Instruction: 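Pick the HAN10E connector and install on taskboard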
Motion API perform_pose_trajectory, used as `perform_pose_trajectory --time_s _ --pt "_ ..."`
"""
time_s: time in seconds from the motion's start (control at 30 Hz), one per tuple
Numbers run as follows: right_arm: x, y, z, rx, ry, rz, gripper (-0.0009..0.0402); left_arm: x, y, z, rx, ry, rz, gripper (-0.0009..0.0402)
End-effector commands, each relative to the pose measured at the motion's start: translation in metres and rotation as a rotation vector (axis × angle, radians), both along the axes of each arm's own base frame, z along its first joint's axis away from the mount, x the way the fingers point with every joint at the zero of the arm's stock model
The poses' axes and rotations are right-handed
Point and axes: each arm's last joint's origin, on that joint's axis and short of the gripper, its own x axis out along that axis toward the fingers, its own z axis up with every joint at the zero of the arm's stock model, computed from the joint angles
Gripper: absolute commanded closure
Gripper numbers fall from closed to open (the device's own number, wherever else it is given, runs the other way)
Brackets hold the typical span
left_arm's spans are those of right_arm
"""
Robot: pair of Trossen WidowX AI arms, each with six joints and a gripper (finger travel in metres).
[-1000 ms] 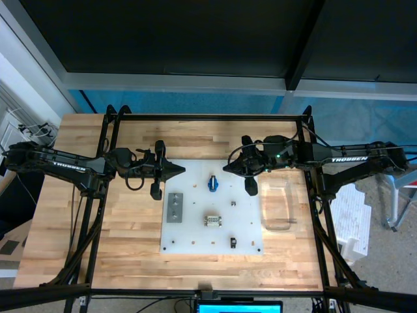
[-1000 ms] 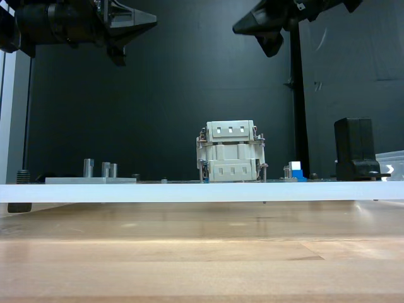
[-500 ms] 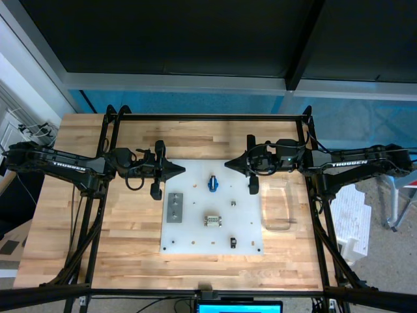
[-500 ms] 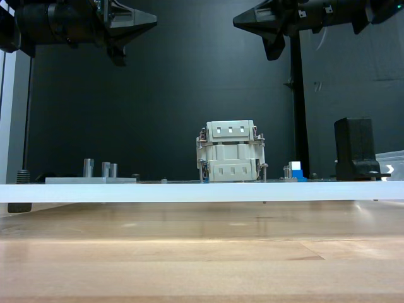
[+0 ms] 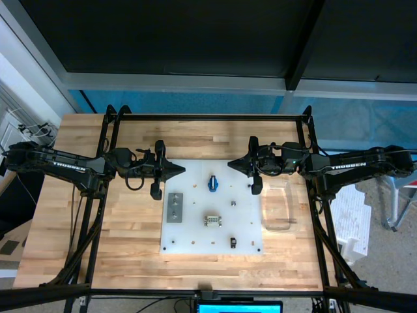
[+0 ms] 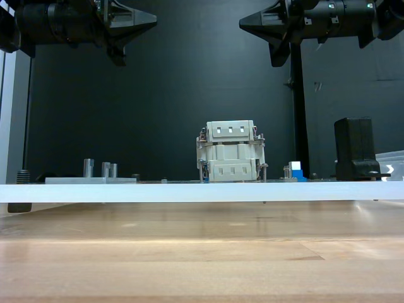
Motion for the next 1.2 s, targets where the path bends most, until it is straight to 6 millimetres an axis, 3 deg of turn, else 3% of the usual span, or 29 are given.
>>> perform_pose_trajectory --time_s 0.03,1.2 --pt "-0.0002 0.0002 -0.0015 0.001 -0.002 0.001 0.0393 0.0000 0.0000 0.0002 0.000 -0.001 0.000 0.0392" --pt "0.0000 0.0005 -0.0022 -0.004 0.012 0.002 0.0393 0.0000 0.0000 0.0002 0.000 -0.001 0.000 0.0392"
